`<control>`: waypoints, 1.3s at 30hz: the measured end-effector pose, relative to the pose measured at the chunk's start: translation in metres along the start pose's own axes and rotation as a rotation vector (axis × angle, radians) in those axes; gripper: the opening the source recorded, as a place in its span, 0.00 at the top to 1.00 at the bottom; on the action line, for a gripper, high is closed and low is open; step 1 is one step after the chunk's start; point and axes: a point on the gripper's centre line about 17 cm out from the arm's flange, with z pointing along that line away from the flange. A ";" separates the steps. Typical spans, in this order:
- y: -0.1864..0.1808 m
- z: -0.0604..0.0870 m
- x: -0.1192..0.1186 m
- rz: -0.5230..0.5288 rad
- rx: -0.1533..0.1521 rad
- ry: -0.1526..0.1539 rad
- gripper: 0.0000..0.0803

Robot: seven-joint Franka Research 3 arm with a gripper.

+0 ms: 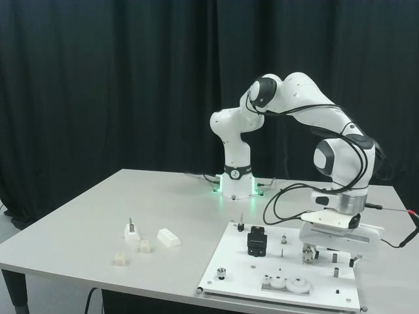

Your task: Pick round peg 4.

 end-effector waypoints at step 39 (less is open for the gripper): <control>0.078 -0.031 0.014 -0.030 -0.142 -0.049 0.00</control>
